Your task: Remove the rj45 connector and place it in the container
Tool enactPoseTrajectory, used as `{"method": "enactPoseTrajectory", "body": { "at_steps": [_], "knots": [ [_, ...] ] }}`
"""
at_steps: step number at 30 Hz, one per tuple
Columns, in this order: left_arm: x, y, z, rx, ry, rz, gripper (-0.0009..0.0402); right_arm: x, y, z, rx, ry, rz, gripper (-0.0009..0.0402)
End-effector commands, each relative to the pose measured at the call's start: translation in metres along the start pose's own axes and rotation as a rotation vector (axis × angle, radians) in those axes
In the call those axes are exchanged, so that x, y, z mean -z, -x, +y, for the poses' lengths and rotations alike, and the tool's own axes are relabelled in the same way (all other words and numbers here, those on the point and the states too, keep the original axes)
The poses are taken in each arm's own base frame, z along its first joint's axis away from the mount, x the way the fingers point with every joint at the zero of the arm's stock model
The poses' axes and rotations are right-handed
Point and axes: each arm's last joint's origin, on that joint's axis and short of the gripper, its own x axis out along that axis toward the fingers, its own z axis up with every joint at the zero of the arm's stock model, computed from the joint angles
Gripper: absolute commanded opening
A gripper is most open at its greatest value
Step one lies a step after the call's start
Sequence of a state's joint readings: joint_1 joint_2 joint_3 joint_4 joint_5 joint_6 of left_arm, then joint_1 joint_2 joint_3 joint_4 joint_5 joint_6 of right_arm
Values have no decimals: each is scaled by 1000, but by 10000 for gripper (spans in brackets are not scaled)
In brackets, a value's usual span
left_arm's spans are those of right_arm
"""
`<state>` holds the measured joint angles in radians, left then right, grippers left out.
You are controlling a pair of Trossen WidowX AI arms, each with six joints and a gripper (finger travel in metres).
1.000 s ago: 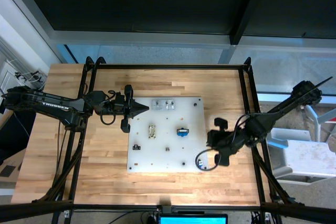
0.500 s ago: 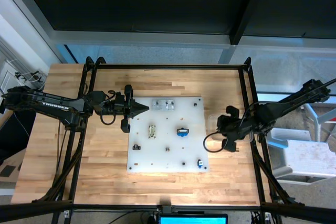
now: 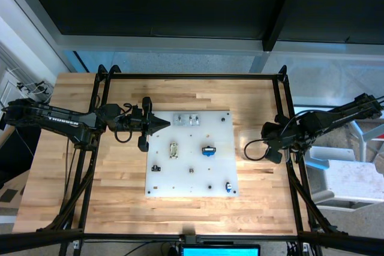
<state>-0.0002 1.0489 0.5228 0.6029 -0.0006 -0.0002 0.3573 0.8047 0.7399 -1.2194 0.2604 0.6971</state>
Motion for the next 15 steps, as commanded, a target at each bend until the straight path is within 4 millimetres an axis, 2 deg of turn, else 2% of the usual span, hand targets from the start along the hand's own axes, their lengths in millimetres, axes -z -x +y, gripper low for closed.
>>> {"method": "enactPoseTrajectory", "body": {
  "at_steps": [1,6,15],
  "knots": [
    [0,0,0,0,0,0,0,5,-1,-4,44,3,49,0],
    [0,0,0,0,0,0,0,6,-1,-4,44,-6,68,22],
    [0,0,0,0,0,0,0,4,-2,-2,26,-13,56,120]
  ]
}}
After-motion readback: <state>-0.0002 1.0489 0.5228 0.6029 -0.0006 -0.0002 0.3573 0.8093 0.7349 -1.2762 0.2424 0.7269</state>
